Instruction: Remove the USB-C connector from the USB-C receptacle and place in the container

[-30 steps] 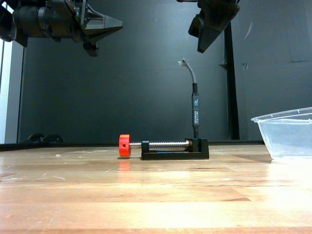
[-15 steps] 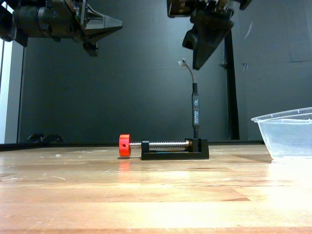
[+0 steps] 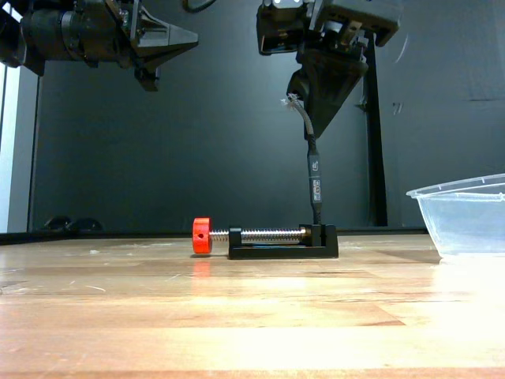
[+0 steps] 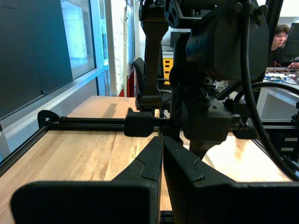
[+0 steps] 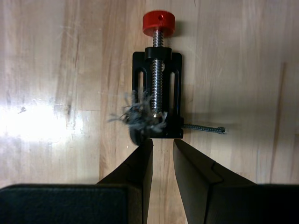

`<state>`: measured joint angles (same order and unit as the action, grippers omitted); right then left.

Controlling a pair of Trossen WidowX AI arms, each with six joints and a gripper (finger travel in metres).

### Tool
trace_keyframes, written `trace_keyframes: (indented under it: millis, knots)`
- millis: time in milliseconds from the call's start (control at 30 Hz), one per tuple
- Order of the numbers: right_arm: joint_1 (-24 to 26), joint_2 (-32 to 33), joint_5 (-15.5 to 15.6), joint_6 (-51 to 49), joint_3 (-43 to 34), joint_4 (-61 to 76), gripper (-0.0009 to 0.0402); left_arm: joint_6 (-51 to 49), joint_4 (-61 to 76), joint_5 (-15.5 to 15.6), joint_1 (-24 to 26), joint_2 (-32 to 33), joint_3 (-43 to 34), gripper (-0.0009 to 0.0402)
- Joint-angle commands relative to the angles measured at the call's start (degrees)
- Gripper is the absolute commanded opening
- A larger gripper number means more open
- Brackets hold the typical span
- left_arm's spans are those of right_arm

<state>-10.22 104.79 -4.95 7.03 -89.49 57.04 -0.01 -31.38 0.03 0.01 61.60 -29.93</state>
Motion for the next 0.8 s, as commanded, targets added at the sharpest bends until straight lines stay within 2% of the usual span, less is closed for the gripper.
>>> trace_keyframes:
  millis: [33, 800]
  knots:
    - [-0.02, 0.76, 0.11, 0.0, 0.02, -0.42, 0.0059, 0.0, -0.02, -0.02, 0.0, 0.0, -0.02, 0.0]
    - [0.0, 4.85, 0.0, -0.31, 0.11, -1.2, 0.0059, 0.0, -0.02, -0.02, -0.02, 0.0, -0.02, 0.0]
